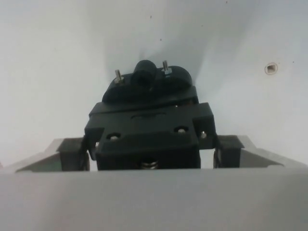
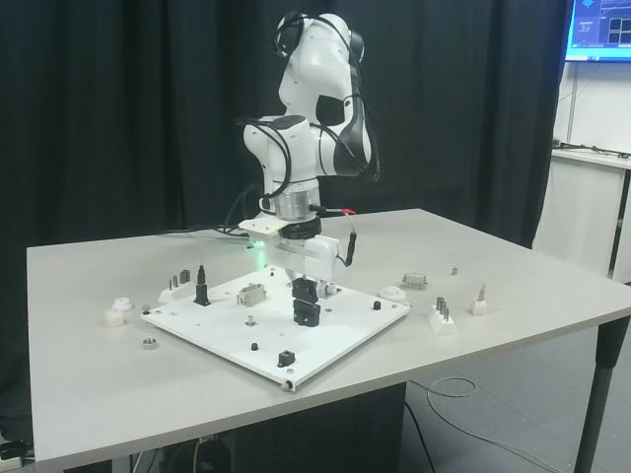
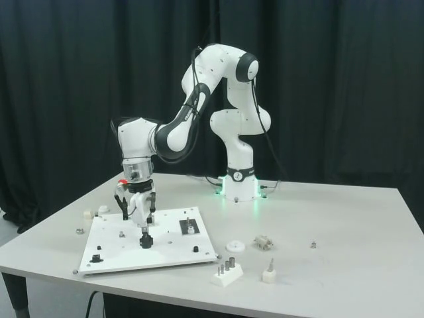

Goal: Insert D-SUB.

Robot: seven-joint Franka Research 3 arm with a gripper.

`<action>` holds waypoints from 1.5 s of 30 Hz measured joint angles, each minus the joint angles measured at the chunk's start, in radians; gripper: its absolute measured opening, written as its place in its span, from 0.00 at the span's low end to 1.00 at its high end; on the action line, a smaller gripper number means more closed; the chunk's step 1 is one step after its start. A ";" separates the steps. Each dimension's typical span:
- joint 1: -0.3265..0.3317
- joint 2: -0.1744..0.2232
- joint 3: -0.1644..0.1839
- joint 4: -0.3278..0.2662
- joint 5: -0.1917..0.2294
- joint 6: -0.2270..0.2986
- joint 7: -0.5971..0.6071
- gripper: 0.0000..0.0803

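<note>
Black plug point(image 1: 149, 122) is sitting clenched in the gripper point(image 1: 150, 156), hanging just above the white board point(image 2: 335, 335) on the table point(image 2: 89, 384).

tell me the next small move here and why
Probably a slow, straight descent. The gripper is shut on the black D-SUB connector, which hangs just over the white board. In the wrist view only bare board shows beneath it, so I cannot tell whether it lines up with a socket; check first.

No text, label or number can be read anywhere.
</note>
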 joint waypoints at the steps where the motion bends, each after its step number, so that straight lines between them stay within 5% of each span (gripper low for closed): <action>1: 0.000 0.000 0.000 0.000 0.000 0.000 0.000 0.71; 45: 0.013 -0.001 0.003 -0.006 -0.001 -0.001 -0.006 0.71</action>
